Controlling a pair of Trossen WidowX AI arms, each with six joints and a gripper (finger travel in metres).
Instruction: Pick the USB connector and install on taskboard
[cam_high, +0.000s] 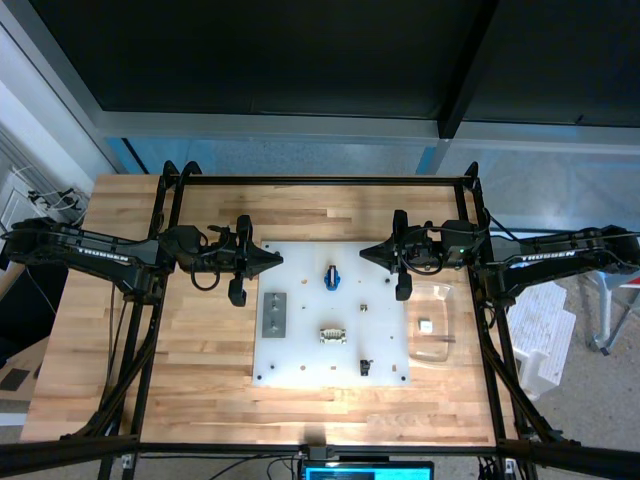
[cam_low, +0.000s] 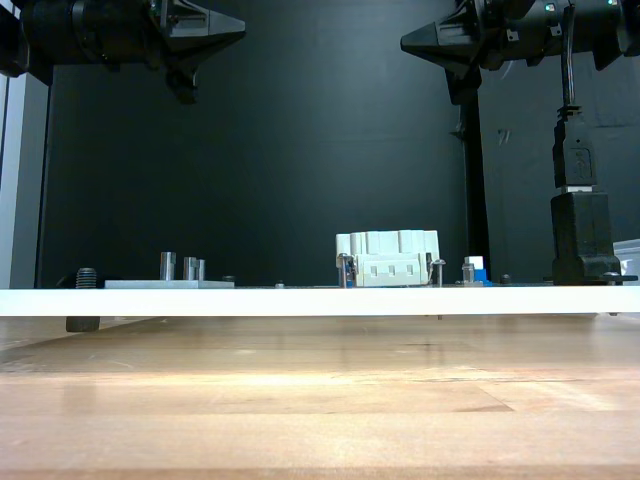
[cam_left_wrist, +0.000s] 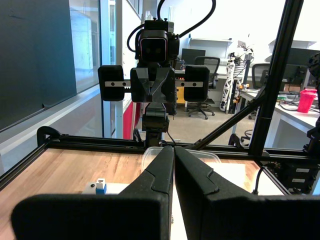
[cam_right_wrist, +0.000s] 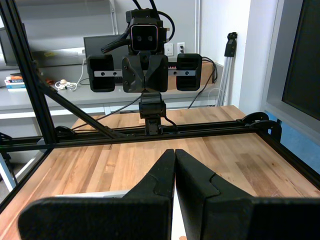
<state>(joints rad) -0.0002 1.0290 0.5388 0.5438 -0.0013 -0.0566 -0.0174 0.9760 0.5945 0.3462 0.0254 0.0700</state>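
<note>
The left gripper (cam_high: 275, 260) and right gripper (cam_high: 366, 252) hang closed above the taskboard (cam_high: 300, 360); pinched off-centre, that tiny USB connector (cam_high: 365, 367) could squirt away.

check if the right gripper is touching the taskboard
Apart: the low view shows the right gripper hanging well above the taskboard, like the left gripper, jaws shut.

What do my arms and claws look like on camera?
Both arms are matte black, with white TROSSEN lettering on the forearms and black cables looping at the wrists. The left claw, above the board's left edge, and the right claw, above its far right, taper to black wedges.
</note>
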